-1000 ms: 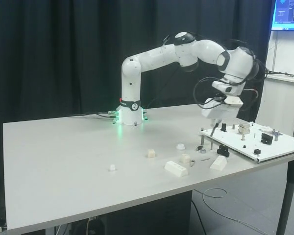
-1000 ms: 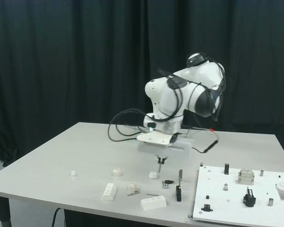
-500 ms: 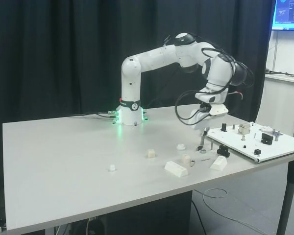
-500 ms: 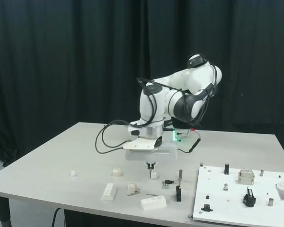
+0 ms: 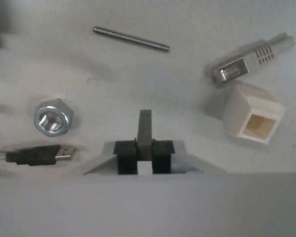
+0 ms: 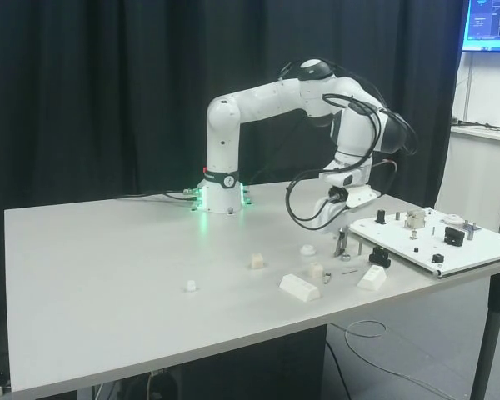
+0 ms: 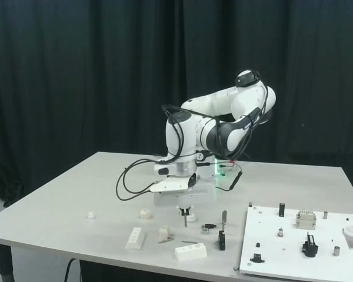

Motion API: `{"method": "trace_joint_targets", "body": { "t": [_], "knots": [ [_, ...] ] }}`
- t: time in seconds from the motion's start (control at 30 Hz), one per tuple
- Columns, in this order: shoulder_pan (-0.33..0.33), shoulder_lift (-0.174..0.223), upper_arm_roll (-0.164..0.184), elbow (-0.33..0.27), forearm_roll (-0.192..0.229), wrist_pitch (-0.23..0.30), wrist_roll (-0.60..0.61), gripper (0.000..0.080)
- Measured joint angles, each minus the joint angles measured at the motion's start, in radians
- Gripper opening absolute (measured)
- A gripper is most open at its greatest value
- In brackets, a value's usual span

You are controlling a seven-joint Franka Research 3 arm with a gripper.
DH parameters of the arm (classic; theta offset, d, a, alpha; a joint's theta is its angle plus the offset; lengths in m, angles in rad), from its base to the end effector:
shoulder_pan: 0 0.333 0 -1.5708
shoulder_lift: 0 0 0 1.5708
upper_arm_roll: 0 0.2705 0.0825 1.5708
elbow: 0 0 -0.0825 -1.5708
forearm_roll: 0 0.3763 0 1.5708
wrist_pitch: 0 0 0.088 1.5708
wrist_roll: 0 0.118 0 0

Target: Place square peg 2.

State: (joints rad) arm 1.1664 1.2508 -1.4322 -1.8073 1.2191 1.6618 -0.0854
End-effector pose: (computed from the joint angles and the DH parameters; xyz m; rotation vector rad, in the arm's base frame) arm 0.5896 0.0181 0.2274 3.0152 -0.7605 -0.1981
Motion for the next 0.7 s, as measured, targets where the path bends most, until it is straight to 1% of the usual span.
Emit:
{"method": "trace_joint_targets", "body": {
  "t": [0.23,0.4,0.43,0.57,0.6,0.7],
  "knots": [
    [0.030,0.000,0.003,-0.047,0.031,0.032,-0.028,0.0059],
    [0.049,0.001,0.007,-0.073,0.042,0.055,-0.034,0.0059],
    [0.053,0.001,0.008,-0.078,0.043,0.058,-0.034,0.0173],
    [0.062,0.001,0.010,-0.088,0.046,0.071,-0.034,0.0173],
    [0.064,0.001,0.011,-0.090,0.046,0.074,-0.034,0.0554],
    [0.069,0.001,0.011,-0.095,0.046,0.079,-0.034,0.0554]
  ]
}}
